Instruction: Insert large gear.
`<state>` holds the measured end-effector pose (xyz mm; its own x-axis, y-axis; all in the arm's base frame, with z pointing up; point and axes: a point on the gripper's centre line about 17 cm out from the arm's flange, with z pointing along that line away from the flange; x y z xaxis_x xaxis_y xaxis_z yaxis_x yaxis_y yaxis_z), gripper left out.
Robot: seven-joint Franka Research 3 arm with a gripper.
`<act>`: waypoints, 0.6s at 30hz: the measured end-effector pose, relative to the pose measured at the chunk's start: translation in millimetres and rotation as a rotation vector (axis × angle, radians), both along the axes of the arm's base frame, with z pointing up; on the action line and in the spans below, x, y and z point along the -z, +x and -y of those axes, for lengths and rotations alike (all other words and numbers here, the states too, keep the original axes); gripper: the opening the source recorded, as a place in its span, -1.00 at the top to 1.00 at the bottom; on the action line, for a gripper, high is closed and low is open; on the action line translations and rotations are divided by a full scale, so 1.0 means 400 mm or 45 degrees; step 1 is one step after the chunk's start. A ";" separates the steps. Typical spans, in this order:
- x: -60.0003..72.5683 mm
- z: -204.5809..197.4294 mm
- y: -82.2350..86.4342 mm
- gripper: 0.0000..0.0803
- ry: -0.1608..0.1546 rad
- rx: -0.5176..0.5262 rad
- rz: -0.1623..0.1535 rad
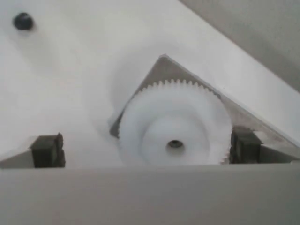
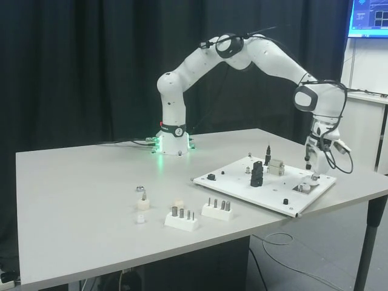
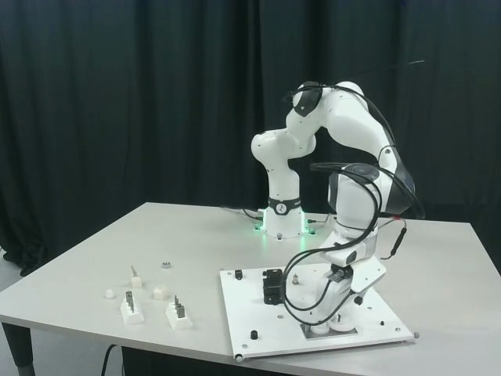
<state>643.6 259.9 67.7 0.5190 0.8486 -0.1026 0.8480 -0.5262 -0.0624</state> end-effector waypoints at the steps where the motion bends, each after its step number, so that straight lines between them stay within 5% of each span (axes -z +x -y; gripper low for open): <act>1: -0.005 -0.003 -0.003 -0.94 0.002 -0.002 -0.003; 18: -0.036 -0.027 -0.052 -0.99 -0.010 -0.032 -0.061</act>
<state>622.8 270.7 82.2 0.4922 0.8602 -0.1334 0.8569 -0.5057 -0.0994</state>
